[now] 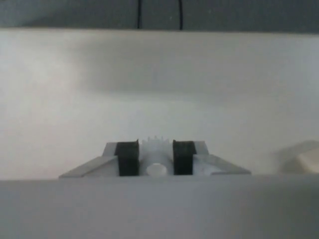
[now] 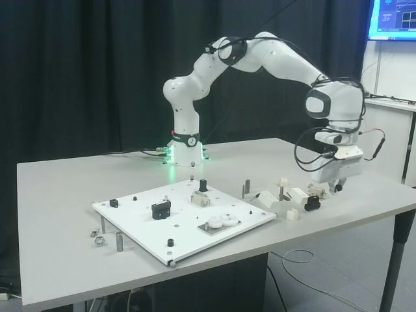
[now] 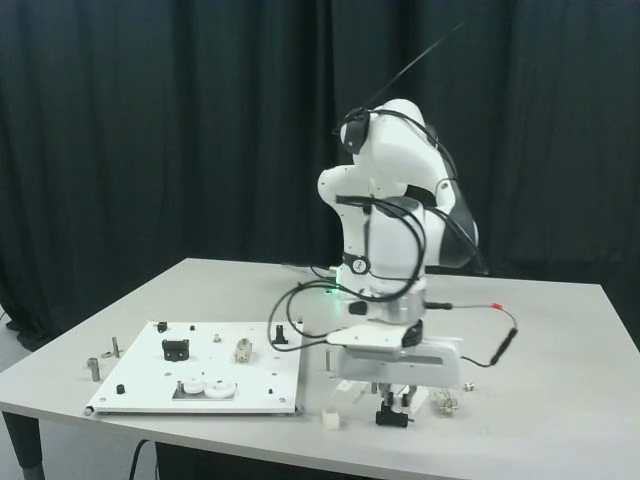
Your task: Place small gear.
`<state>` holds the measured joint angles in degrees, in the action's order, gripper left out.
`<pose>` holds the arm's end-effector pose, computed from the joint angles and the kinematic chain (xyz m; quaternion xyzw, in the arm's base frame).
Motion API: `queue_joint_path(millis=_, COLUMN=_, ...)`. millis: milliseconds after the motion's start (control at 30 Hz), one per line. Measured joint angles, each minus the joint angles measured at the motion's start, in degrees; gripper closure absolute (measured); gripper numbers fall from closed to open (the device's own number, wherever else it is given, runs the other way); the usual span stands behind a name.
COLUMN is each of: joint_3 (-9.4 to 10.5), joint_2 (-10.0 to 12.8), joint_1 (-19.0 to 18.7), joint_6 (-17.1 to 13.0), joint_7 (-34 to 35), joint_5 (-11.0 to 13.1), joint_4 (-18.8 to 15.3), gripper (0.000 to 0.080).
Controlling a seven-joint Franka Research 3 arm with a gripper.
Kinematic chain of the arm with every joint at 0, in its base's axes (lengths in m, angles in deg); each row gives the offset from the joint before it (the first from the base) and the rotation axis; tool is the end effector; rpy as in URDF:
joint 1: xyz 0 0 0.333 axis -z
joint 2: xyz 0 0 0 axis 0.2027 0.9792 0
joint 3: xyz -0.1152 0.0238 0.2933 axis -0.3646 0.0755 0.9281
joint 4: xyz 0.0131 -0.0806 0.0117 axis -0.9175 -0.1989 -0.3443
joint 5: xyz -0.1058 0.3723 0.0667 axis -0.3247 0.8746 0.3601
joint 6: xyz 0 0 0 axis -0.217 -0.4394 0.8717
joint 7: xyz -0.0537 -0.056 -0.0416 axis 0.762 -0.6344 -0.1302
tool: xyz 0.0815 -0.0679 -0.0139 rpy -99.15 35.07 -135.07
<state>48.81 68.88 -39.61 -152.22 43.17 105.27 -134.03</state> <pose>0.7197 0.1873 0.2635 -0.9291 0.3698 -0.0034 0.0043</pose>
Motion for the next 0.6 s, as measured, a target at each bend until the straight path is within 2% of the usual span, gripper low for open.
queue_joint_path(millis=600, joint_3=-0.04, joint_2=4.3, joint_1=-5.3, joint_6=-0.5, joint_7=5.2, joint_5=-1.0, joint_4=0.0, gripper=0.0665)
